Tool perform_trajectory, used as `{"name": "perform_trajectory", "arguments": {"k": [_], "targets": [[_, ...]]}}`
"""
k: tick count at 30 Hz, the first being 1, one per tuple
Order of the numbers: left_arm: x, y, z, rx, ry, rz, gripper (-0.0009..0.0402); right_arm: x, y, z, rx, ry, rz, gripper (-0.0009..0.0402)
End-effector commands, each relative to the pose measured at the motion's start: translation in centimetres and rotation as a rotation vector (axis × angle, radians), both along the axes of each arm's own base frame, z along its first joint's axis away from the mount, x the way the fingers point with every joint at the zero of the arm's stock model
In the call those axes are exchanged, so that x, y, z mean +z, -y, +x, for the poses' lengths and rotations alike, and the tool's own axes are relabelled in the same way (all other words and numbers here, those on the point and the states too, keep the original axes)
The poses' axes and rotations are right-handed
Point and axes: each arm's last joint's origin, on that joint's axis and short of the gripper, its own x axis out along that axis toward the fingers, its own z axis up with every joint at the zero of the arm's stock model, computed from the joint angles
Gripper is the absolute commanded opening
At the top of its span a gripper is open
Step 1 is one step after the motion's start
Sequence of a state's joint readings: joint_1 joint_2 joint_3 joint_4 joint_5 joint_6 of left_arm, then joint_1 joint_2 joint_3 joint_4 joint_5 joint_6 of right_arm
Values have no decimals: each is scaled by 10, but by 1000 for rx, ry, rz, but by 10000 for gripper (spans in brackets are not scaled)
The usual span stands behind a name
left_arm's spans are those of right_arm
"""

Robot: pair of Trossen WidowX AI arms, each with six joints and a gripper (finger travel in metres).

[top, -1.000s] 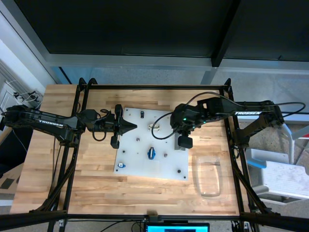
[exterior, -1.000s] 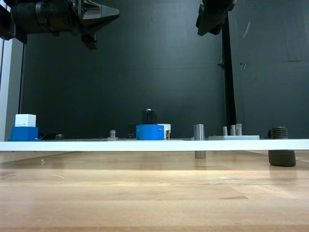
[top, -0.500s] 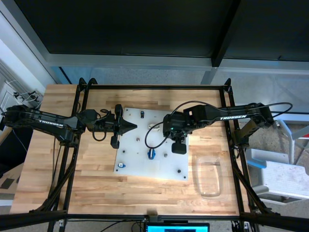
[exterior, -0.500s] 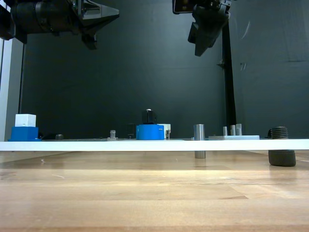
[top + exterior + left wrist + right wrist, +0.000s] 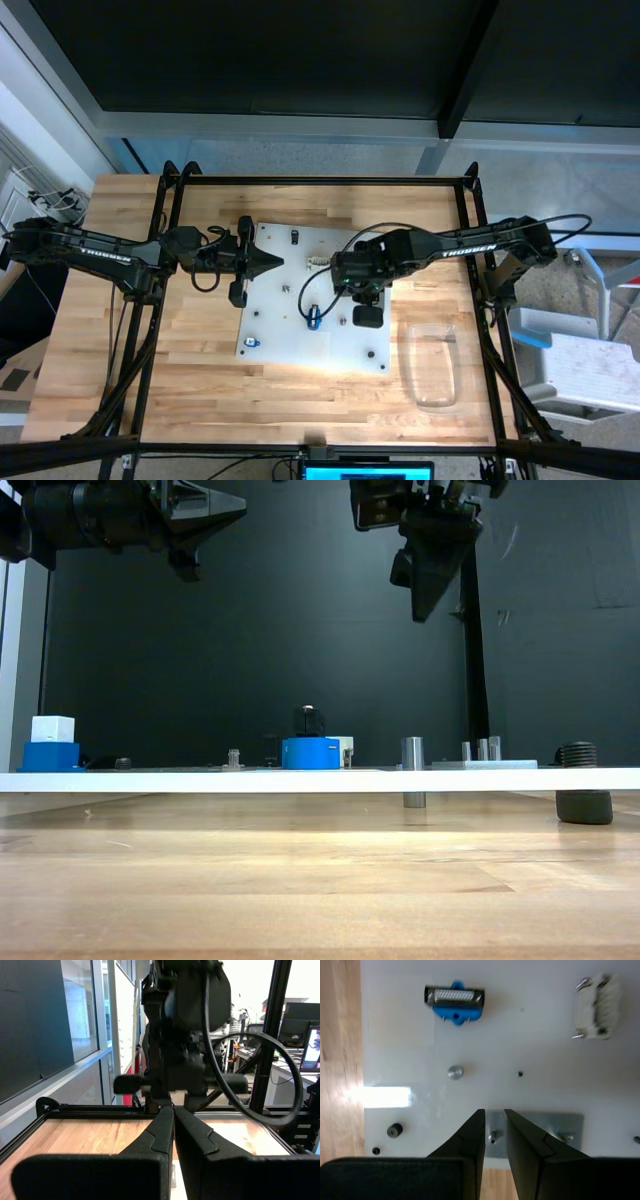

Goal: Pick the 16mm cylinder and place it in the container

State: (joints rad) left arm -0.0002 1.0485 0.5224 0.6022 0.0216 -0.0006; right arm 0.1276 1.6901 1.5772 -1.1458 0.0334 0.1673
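Here, TROSSEN-lettered arms (image 5: pixel 95 252) hold left gripper (image 5: pixel 272 262), right gripper (image 5: pixel 420 606) above white board (image 5: pixel 300 347).

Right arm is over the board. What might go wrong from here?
1. The right gripper hangs over the grey metal plate and its pegs, not the 16mm cylinder; descending here may grab a wrong peg.
2. Its jaws stand narrowly apart and may land atop the cylinder.
The left gripper, jaws shut, is parked at the left edge of the board.
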Motion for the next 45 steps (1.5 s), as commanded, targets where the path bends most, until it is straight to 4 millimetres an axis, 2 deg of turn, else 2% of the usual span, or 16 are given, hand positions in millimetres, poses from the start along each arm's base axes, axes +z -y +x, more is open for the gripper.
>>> {"name": "perform_trajectory", "arguments": {"k": [1, 11, 20, 45], "targets": [[0, 0, 0, 0, 0, 0, 0, -6, -6, 4, 18, -15, -3, 69], [0, 0, 0, 0, 0, 0, 0, -21, -15, 15, -1, -31, 3, 123], [0, 0, 0, 0, 0, 0, 0, -31, -21, 19, -42, -53, -8, 146], [0, 0, 0, 0, 0, 0, 0, -68, -40, 38, -50, -109, -10, 151]]}}
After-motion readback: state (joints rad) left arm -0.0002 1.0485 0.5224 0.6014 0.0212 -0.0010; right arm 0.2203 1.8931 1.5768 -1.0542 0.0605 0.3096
